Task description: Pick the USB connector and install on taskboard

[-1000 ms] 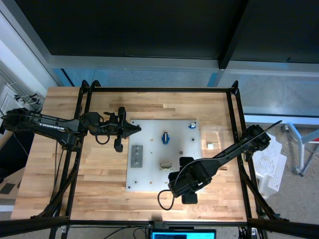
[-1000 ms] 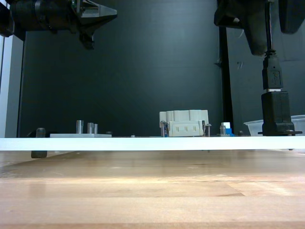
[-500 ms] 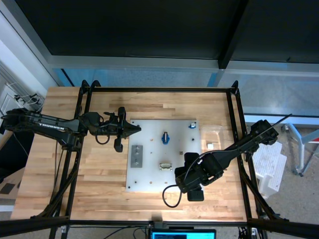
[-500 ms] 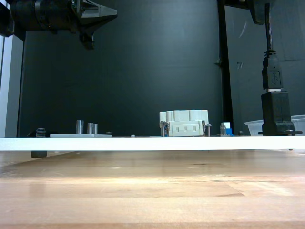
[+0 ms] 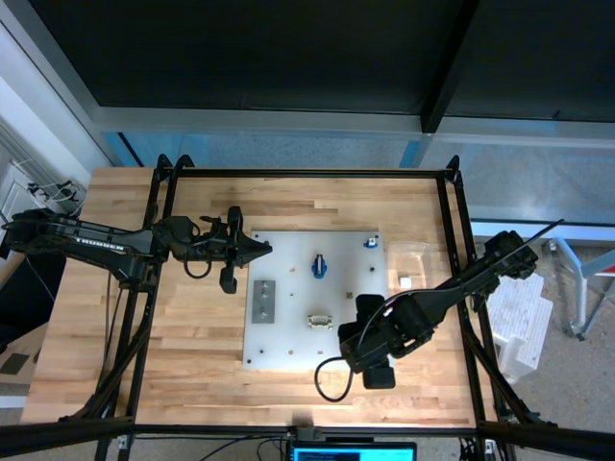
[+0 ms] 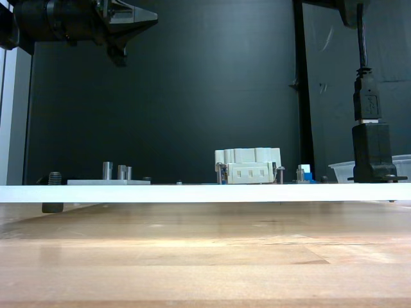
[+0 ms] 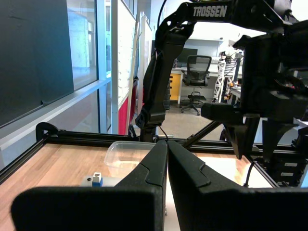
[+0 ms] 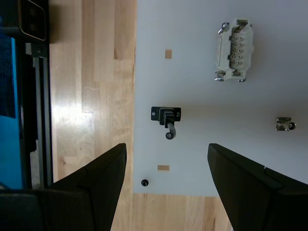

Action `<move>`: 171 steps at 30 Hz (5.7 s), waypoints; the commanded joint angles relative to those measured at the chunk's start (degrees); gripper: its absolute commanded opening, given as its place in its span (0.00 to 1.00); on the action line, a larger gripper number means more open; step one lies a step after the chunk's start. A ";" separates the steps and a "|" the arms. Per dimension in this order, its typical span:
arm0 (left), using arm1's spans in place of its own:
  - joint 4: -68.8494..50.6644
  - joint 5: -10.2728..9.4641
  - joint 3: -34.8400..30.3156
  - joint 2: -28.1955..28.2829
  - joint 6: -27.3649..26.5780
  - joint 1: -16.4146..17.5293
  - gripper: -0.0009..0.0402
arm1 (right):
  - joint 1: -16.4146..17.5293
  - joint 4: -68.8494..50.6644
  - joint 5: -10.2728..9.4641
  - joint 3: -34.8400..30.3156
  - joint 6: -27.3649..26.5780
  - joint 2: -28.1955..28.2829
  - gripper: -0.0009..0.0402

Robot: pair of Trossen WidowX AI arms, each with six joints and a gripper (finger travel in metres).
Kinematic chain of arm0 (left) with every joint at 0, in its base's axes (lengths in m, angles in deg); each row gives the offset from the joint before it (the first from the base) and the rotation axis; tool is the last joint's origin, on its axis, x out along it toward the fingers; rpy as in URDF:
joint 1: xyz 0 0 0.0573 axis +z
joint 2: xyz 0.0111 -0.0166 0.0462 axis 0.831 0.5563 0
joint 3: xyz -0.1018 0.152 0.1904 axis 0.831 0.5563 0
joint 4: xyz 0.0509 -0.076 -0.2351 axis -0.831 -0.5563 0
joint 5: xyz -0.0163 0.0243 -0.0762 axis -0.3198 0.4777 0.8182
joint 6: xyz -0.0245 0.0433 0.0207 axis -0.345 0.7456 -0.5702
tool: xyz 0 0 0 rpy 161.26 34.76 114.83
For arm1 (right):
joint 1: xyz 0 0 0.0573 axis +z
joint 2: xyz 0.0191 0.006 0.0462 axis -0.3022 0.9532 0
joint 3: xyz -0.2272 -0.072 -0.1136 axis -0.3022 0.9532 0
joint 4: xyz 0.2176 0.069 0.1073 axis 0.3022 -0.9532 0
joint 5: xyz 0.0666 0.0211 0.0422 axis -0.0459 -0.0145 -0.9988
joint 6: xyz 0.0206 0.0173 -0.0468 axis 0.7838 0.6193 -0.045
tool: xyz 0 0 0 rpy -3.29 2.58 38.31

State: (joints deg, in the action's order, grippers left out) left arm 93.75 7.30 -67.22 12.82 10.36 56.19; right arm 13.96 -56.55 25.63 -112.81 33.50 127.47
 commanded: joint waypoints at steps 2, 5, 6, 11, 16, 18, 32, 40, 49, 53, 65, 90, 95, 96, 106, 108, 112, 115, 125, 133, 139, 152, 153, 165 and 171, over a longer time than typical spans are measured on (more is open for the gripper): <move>0.02 0.02 -0.02 0.00 0.02 0.00 0.02 | -0.37 0.07 0.31 -0.02 -0.09 -3.48 0.60; 0.02 0.00 0.00 0.02 0.02 0.00 0.02 | -0.90 0.11 3.96 -0.02 -0.09 -5.86 0.60; 0.02 0.02 0.00 0.02 0.02 0.00 0.02 | -1.05 0.24 5.40 -0.02 -0.11 -6.54 0.59; 0.02 0.00 0.00 0.02 0.02 0.00 0.02 | -3.04 1.62 8.20 -0.02 -1.05 -10.08 0.56; 0.02 0.02 -0.02 0.00 0.02 0.02 0.02 | -6.34 5.40 9.07 0.04 -6.34 -12.52 0.44; 0.04 0.02 -0.02 0.00 0.02 0.00 0.02 | -7.72 7.17 9.05 0.04 -8.50 -13.33 0.37; 0.02 0.02 0.00 0.00 0.02 0.00 0.02 | -16.79 25.68 8.96 8.26 -18.73 -20.09 0.02; 0.02 0.02 0.00 0.00 0.02 0.00 0.02 | -20.31 43.17 7.74 22.60 -21.44 -26.99 0.02; 0.02 0.00 -0.02 0.00 0.02 0.00 0.02 | -24.26 66.84 5.49 39.21 -23.76 -34.05 0.02; 0.02 0.02 0.00 0.02 0.02 0.00 0.02 | -25.57 76.19 5.35 45.33 -23.76 -36.02 0.02; 0.02 0.02 0.00 0.00 0.02 0.00 0.02 | -27.06 93.00 3.82 56.92 -25.09 -39.15 0.02; 0.02 0.02 0.00 0.00 0.02 0.00 0.02 | -29.68 97.02 -1.49 61.20 -25.46 -39.69 0.02; 0.02 0.02 0.00 0.00 0.02 0.00 0.02 | -30.10 98.90 -1.51 62.73 -24.70 -39.69 0.02; 0.02 0.02 0.00 0.02 0.02 0.00 0.02 | -30.21 98.86 -1.53 62.88 -24.57 -39.69 0.02; 0.02 0.02 -0.02 0.02 0.02 0.02 0.02 | -30.56 98.88 -1.53 63.17 -24.00 -39.74 0.02; 0.02 0.00 -0.02 0.00 0.02 0.00 0.02 | -30.53 98.90 -1.55 62.97 -24.02 -39.74 0.02; 0.02 0.02 0.00 0.02 0.02 0.00 0.02 | -30.56 98.88 -1.57 62.82 -24.17 -39.74 0.02; 0.02 0.02 0.00 0.00 0.02 0.00 0.02 | -30.53 98.88 -1.60 62.84 -24.17 -39.65 0.02; 0.02 0.02 0.00 0.00 0.02 0.00 0.02 | -30.53 98.86 -1.55 62.84 -23.98 -39.65 0.02; 0.02 0.00 0.00 0.02 0.02 0.00 0.02 | -30.53 98.68 -1.57 62.84 -23.98 -39.65 0.02; 0.02 0.00 0.00 0.02 0.02 0.02 0.02 | -30.56 97.04 -1.55 62.86 -23.98 -39.65 0.02; 0.02 0.02 0.00 0.00 0.02 0.00 0.02 | -30.53 97.04 -1.55 62.86 -23.98 -39.65 0.02; 0.02 0.02 0.00 0.00 0.02 0.00 0.02 | -30.56 97.04 -1.55 62.86 -23.98 -39.65 0.02; 0.02 0.02 -0.02 0.00 0.02 0.00 0.02 | -30.56 97.04 -1.55 62.86 -23.98 -39.65 0.02; 0.04 0.02 0.00 0.00 0.02 0.00 0.02 | -30.56 97.04 -1.55 62.86 -23.98 -39.65 0.02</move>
State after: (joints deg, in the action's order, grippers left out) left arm 93.77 7.30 -67.22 12.82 10.38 56.19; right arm -16.60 40.49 24.05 -49.97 9.50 87.82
